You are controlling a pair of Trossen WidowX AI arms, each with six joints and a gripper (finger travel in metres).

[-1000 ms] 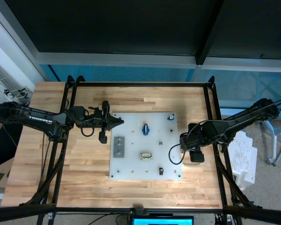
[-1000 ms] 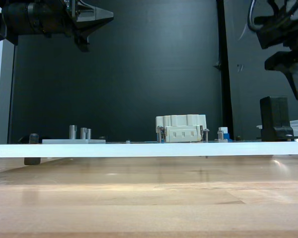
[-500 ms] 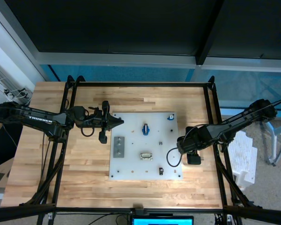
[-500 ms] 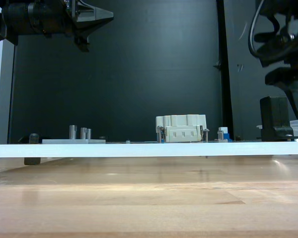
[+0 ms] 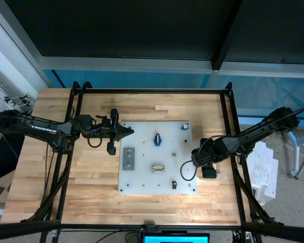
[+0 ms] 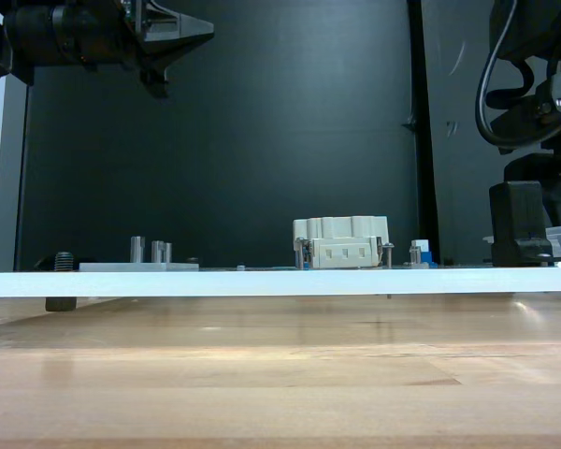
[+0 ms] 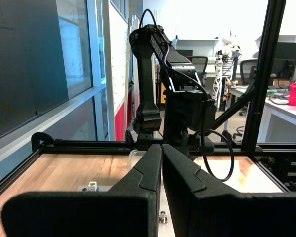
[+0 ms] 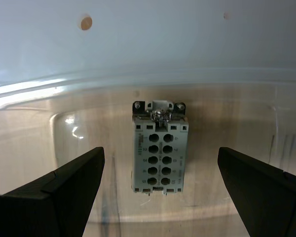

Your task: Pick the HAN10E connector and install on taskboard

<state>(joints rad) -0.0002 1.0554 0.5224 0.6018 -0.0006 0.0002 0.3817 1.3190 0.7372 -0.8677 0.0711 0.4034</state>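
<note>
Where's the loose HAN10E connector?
Right wrist view: HAN10E connector lies in a clear tray beside the taskboard, between right gripper's open jaws; left gripper hovers at the board's left.

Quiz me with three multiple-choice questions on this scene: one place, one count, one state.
1. The connector under the open right pincer lies: A in the clear tray; B in a metal bowl; C on the floor.
2. Round sockets on its face: A six; B ten; C sixteen.
3. The left pincer, over the board's far left corner, is: A open; B shut; C holding a screw.
A, clear walls surround it; B, two columns of five; B, its fingers touch.
</note>
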